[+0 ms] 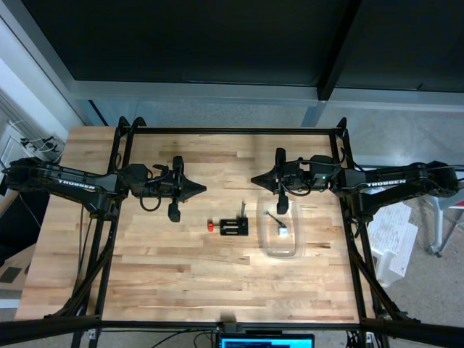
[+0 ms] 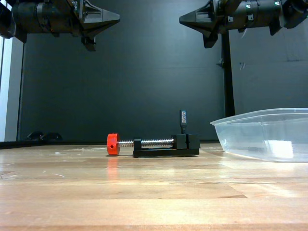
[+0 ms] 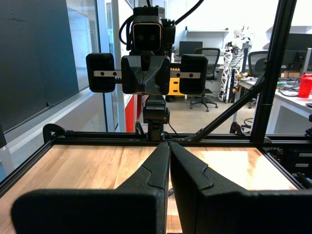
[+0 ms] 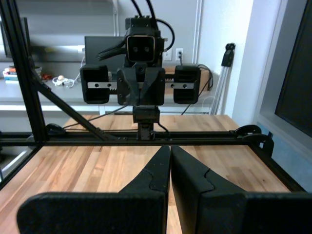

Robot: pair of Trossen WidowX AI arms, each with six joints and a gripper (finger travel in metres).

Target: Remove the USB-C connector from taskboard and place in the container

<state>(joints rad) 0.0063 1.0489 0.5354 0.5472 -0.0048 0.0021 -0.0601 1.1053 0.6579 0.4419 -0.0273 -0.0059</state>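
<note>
On the board [image 1: 233, 227] at the middle of the table [image 1: 145, 268], the plug [image 2: 183, 119] stands upright, untouched.
It looks light, stiff and slim: pinch its bare top and pull straight up. The tray [image 1: 288, 248] lies at the board's 3 o'clock, its rim to clear. Farther off, left gripper [image 1: 200, 188] at 11 and right gripper [image 1: 257, 178] at 1 hang high, both clenched on nothing.

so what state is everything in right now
connector: upright, plugged into the taskboard
taskboard: lying flat, red knob toward the left arm
container: open-topped, holds a white block, no connector in it
left gripper: shut, held high, left of the taskboard
right gripper: shut, held high, near the container's far end
</note>
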